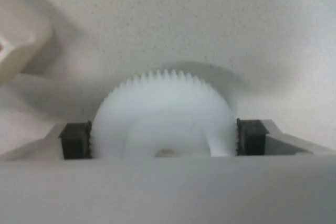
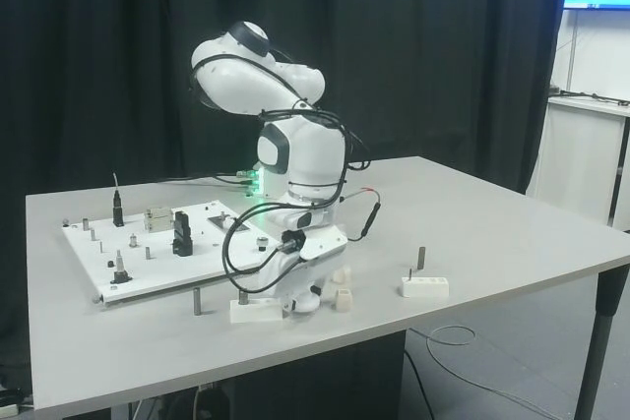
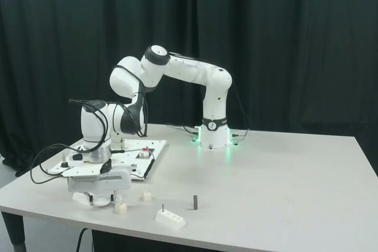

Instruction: Insert large gear.

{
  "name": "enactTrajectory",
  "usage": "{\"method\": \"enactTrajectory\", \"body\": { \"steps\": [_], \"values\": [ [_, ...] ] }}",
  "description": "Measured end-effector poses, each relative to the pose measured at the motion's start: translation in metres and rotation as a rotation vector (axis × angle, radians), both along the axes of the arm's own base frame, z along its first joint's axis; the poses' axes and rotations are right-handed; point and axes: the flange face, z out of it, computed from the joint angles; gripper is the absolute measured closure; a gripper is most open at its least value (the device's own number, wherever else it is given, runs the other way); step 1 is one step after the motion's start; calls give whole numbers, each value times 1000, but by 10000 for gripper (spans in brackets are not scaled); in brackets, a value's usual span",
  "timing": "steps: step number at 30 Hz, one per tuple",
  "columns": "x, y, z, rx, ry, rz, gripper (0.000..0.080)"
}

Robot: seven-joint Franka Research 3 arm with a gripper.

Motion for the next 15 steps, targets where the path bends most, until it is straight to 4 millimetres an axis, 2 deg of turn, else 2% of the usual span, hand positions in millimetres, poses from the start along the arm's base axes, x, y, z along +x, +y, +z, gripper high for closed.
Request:
{"method": "enactTrajectory", "body": {
  "steps": [7,15],
  "values": [
    [2,1,10,3,10,-4,209],
    [2,1,13,4,9,-5,209]
  ]
}}
